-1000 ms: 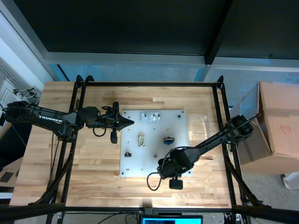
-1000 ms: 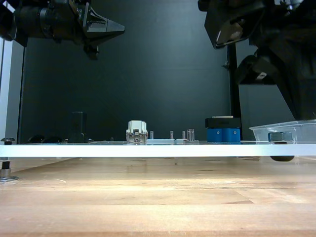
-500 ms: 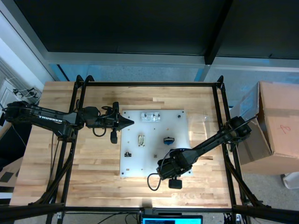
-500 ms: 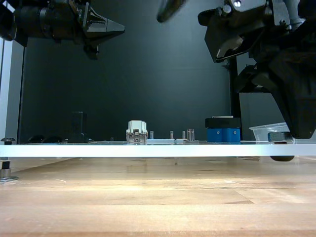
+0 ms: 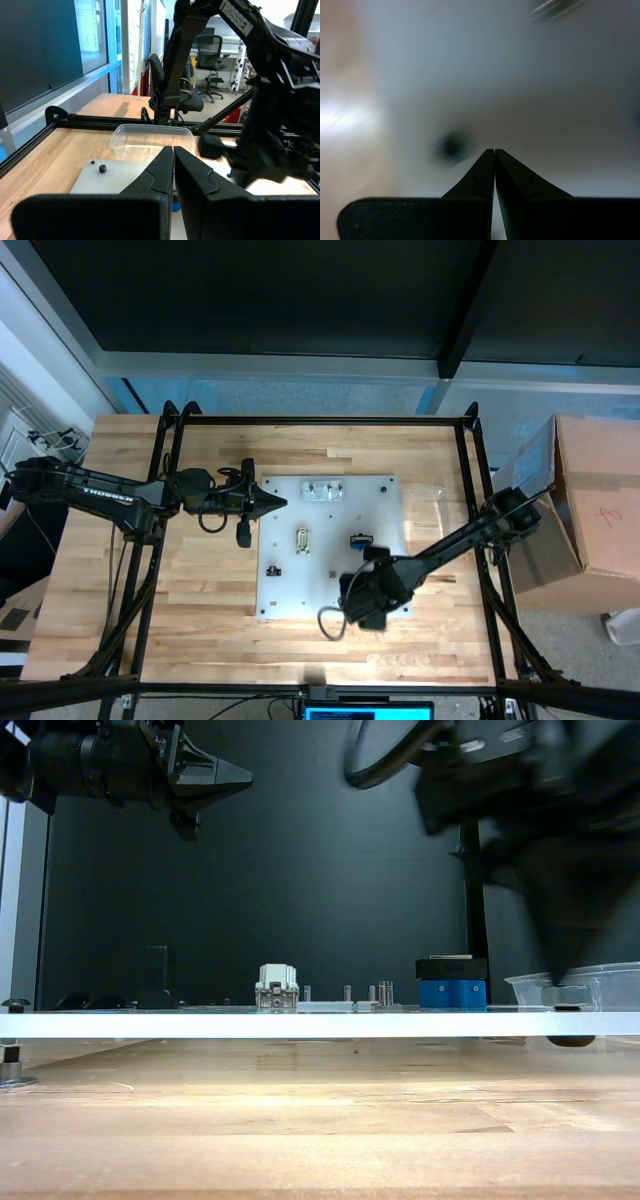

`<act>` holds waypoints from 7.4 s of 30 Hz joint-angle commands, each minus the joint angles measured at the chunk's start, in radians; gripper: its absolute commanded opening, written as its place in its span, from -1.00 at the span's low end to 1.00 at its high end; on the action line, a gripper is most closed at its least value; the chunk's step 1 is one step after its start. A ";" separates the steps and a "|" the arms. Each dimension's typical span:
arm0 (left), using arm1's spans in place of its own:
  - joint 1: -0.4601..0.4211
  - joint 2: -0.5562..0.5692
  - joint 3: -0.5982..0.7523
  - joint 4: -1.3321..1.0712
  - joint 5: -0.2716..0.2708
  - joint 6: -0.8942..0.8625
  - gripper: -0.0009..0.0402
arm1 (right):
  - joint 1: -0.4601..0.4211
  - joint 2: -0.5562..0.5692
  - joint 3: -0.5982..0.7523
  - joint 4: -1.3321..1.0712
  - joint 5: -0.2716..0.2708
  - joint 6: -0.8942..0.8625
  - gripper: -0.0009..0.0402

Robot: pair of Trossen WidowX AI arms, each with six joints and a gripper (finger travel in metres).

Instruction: Unfasten the M12 nut and place it in the container

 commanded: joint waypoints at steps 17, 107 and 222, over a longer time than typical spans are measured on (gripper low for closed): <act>0.000 0.000 0.000 -0.002 0.000 0.000 -0.96 | 0.002 -0.036 0.003 0.048 -0.315 -0.029 -0.96; 0.000 0.000 0.000 0.001 0.000 0.000 -0.96 | 0.011 -0.005 -0.013 0.090 -0.317 0.000 -0.96; 0.000 0.000 0.000 0.000 0.000 0.000 -0.96 | 0.005 -0.015 0.002 -0.034 -0.023 0.089 -0.96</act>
